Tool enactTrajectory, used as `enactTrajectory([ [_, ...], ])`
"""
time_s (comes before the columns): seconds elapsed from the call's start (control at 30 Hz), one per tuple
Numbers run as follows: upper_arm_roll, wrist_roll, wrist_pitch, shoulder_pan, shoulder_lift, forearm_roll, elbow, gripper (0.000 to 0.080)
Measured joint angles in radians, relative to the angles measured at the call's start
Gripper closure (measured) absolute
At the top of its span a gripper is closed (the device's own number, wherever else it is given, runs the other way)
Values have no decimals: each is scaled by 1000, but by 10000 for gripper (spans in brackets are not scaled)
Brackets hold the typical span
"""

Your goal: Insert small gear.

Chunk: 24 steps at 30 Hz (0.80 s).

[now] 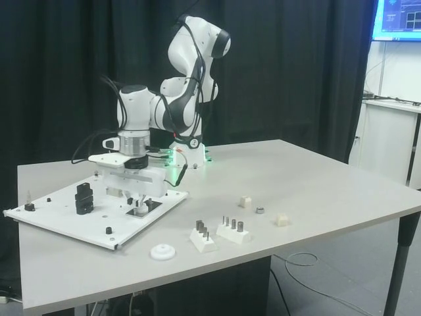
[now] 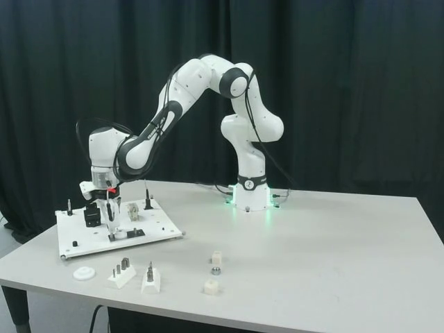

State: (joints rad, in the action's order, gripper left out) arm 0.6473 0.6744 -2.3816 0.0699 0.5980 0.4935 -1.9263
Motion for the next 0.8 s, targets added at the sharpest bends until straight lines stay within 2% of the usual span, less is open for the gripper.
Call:
enactTrajectory([
  [0.23,-1,0,-20,-2,0,1,-11,607],
  [0.8,-3,0,-26,-5,-1,11,-12,607],
])
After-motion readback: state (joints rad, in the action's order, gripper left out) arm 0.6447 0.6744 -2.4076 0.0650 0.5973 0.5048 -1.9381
